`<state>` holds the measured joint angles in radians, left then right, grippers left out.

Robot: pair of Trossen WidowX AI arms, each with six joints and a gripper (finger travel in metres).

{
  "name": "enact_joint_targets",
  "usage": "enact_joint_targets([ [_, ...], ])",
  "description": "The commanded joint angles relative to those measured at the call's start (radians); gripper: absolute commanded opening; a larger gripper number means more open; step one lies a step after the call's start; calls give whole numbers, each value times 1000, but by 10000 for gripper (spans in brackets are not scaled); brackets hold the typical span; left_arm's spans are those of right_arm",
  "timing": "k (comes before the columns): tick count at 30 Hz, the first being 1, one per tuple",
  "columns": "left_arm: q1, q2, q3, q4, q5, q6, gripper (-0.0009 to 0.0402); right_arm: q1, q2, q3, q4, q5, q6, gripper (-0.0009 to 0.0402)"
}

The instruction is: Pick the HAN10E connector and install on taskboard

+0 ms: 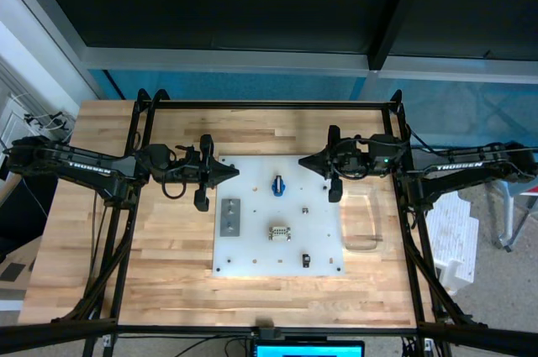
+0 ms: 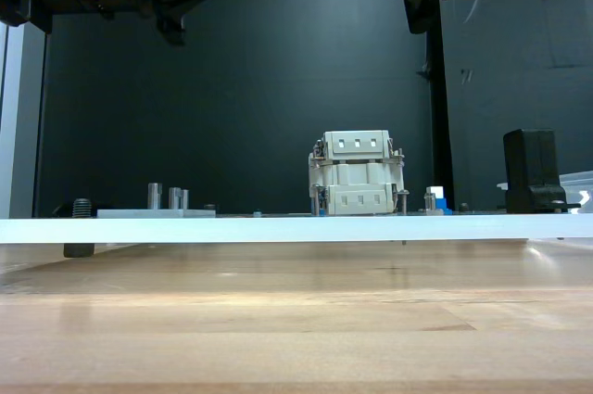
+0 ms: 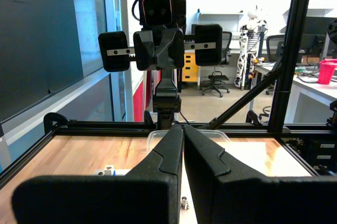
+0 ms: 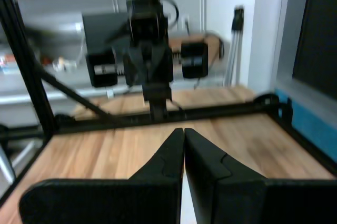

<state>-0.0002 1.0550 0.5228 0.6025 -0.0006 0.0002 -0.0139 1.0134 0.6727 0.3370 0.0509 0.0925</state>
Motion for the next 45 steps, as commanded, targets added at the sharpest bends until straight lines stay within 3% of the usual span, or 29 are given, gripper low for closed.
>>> enact_joint_targets([
  [1, 0, 0, 0, 0, 0, 0, 1, 0, -10, -46, 92, 11, 4, 0],
  [19, 0, 0, 0, 0, 0, 0, 1, 1, -23, -125, 126, 8, 29, 0],
  [45, 0, 0, 0, 0, 0, 0, 1, 6, 17, -108, 126, 1, 26, 0],
])
